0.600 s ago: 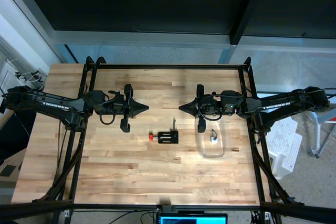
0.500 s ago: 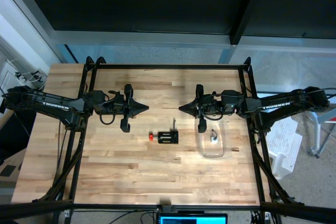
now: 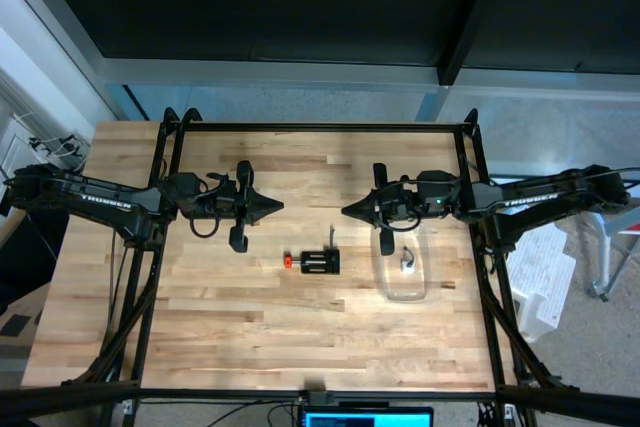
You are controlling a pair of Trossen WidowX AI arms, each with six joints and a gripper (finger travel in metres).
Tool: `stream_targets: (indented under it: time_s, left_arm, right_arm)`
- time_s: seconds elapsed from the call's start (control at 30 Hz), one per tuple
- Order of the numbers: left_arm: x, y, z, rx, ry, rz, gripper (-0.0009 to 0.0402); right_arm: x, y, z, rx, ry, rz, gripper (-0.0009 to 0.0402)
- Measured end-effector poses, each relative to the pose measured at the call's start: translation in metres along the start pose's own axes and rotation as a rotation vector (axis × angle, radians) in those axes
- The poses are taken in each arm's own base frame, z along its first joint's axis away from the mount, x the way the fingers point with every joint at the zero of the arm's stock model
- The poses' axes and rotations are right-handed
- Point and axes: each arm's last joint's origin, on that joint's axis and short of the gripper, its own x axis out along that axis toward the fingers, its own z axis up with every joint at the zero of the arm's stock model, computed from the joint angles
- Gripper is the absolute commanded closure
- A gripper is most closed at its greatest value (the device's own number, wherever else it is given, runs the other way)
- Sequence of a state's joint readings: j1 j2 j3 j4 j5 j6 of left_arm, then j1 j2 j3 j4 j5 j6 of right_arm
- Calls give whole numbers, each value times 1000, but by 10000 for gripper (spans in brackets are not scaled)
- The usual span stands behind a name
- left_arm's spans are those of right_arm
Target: Pick the USB-C connector and install on taskboard
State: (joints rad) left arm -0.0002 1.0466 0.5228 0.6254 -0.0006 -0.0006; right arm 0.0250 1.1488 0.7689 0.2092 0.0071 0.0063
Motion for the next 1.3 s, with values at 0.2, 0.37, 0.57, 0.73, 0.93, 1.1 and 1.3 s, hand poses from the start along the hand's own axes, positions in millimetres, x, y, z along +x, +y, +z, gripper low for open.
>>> stream_targets:
  time_s: [0.2,0.37,0.57,0.73,0.93,1.1,1.3]
  left_arm:
    - [0,0,0,0,0,0,393]
    - [0,0,0,0,1,0,393]
    - [0,0,0,0,0,0,393]
    - [0,0,0,0,0,0,393]
    - [0,0,0,0,0,0,393]
    - [0,0,0,0,0,0,393]
    - [0,0,0,0,0,0,393]
  right_arm:
    - [-14,5,20,-21,324,18,393]
    - [-32,13,28,-26,539,20,393]
    - [-50,22,34,-24,710,16,393]
    - [-62,30,34,-24,814,18,393]
    - [-74,36,26,-9,954,13,393]
    - [-80,35,17,29,1099,-48,381]
    - [-74,38,8,52,1197,-97,320]
